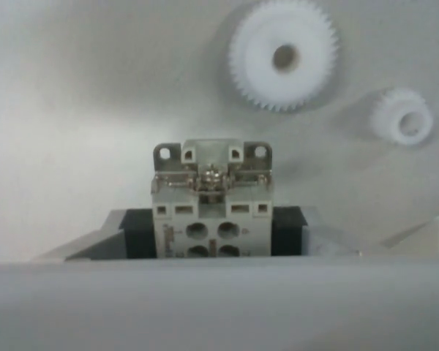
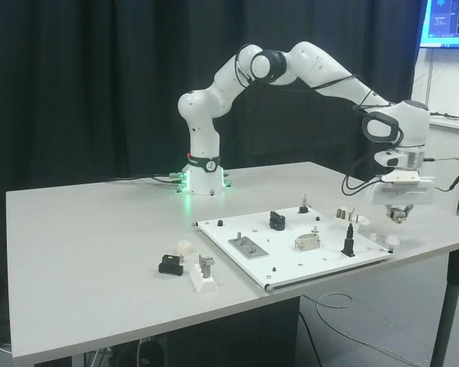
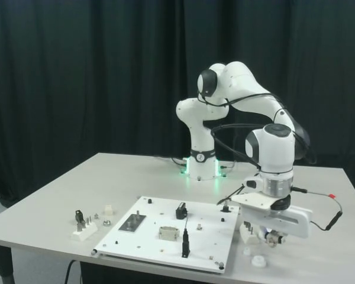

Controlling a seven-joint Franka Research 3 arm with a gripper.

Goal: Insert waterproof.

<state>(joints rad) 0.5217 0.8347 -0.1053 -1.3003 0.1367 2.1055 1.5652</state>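
My gripper (image 1: 214,232) is shut on the waterproof connector (image 1: 212,201), a whitish-grey block with several round holes in its face and a metal bracket on its end. Black pads (image 1: 139,232) press on both of its sides. In the first room view the gripper (image 2: 400,212) hangs a little above the table just past the right edge of the white board (image 2: 237,229). In the second room view the gripper (image 3: 272,238) is low beside the board (image 3: 160,248). A grey socket block (image 2: 307,241) sits on the board.
A large white gear (image 1: 283,55) and a small white gear (image 1: 402,117) lie on the table under the gripper. A black upright part (image 2: 349,237) stands at the board's near right. Left of the board are a white holder (image 2: 203,277) and a black piece (image 2: 170,264).
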